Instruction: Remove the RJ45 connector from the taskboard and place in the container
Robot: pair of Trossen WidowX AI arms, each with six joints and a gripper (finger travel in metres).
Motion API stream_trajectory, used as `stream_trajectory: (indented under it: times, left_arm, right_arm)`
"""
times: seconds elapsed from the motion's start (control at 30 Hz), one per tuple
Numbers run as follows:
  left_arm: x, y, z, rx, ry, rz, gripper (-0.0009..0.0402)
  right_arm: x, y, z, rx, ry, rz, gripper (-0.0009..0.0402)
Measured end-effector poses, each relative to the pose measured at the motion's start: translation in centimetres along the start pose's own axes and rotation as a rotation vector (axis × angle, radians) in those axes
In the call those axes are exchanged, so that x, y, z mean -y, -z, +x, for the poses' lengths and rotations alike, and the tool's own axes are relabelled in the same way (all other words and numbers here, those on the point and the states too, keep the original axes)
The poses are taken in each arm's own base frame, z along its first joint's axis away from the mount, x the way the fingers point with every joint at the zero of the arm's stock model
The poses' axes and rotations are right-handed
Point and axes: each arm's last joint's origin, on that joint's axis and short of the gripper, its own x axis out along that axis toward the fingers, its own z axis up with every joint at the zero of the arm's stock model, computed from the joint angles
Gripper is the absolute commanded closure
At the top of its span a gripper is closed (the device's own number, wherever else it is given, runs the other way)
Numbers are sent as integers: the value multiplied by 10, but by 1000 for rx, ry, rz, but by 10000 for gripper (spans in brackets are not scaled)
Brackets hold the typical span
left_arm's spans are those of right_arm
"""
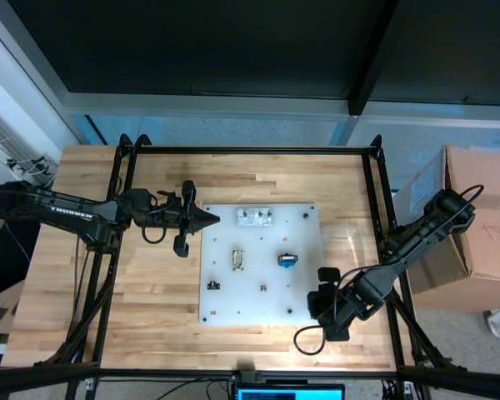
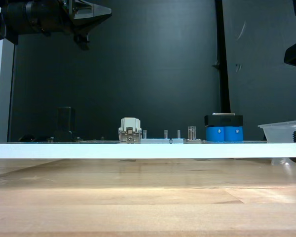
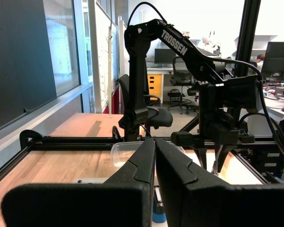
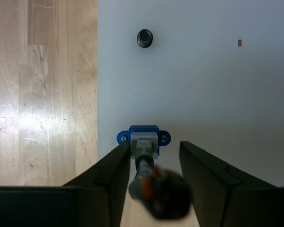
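The wooden tabletop (image 1: pixel 92 292) carries a white taskboard (image 1: pixel 258 304) at its middle, and a cardboard box (image 1: pixel 475 225) stands off the right edge. The left arm (image 1: pixel 58 207) reaches in from the left side and the right arm (image 1: pixel 425 229) from the right. A clear plastic container (image 1: pixel 354 229) sits on the tabletop just beside the taskboard's right edge.

The left gripper (image 1: pixel 215 219) hangs over the taskboard's left edge, high above it in the low view. Its fingers (image 3: pixel 137 170) are pressed together with nothing between them.

The right gripper (image 4: pixel 154 144) is above the near right part of the taskboard and points down at it. Its fingers (image 4: pixel 203 170) stand apart and hold nothing.

On the taskboard are a silver block (image 1: pixel 256 217) at the far side and a pale plug housing (image 1: pixel 237 260) near the middle. A blue mount (image 4: pixel 143 132) stands right of centre.

The RJ45 connector (image 4: pixel 144 143) sits in the blue mount, held by neither gripper. In the right wrist view it shows between the parted fingers. Its short cable (image 4: pixel 158 189) runs toward the camera as a dark blur. It looks fully seated, though the views are too poor to be sure.

A small black screw (image 4: pixel 145 38) sits in the taskboard beyond the mount.
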Motion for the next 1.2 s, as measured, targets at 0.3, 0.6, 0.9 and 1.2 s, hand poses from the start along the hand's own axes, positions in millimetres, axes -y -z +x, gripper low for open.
stream_trajectory:
  times: [0.3, 0.6, 0.9, 1.2]
  left_arm:
    - [0, 0, 0, 0, 0, 0, 393]
    - [0, 0, 0, 0, 0, 0, 393]
    - [0, 0, 0, 0, 0, 0, 393]
    - [0, 0, 0, 0, 0, 0, 393]
  right_arm:
    - [-1, -1, 0, 5, -10, 2, 378]
    - [0, -1, -1, 4, -9, 2, 392]
    - [1, 0, -4, -4, -3, 0, 393]
    - [3, -3, -17, 36, -22, 11, 393]
